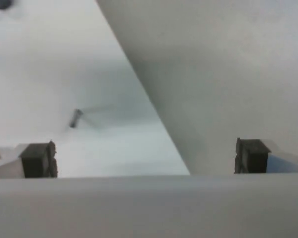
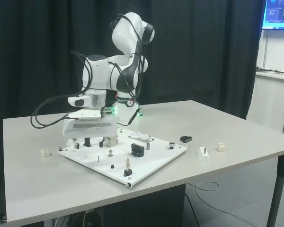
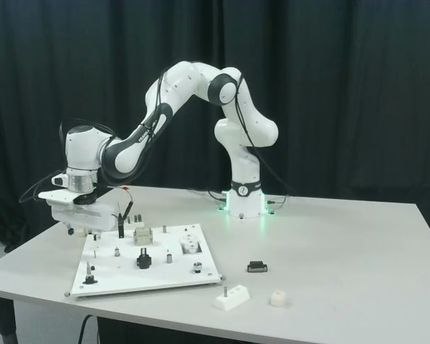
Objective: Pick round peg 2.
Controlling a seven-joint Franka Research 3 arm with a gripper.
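Observation:
My gripper (image 1: 144,157) is open, its two black fingertips wide apart with nothing between them. It hangs low over the back left corner of the white board (image 2: 154,153), as the first room view (image 2: 94,143) and second room view (image 3: 102,229) also show. Beyond the fingertips a thin grey round peg (image 1: 75,118) stands on the board (image 1: 49,74), apart from both fingers. A thin peg (image 2: 98,158) stands just in front of the gripper, also seen as the thin peg (image 3: 94,252) on the board (image 3: 179,276). I cannot tell which peg is number 2.
The board also carries a short peg (image 2: 110,152), a black knob (image 2: 137,150), white gears (image 2: 141,137), a grey block (image 3: 142,235) and a tall peg on a black base (image 2: 128,169). On the grey table lie a black connector (image 2: 186,139), white blocks (image 2: 204,153) and a small white cube (image 2: 45,152).

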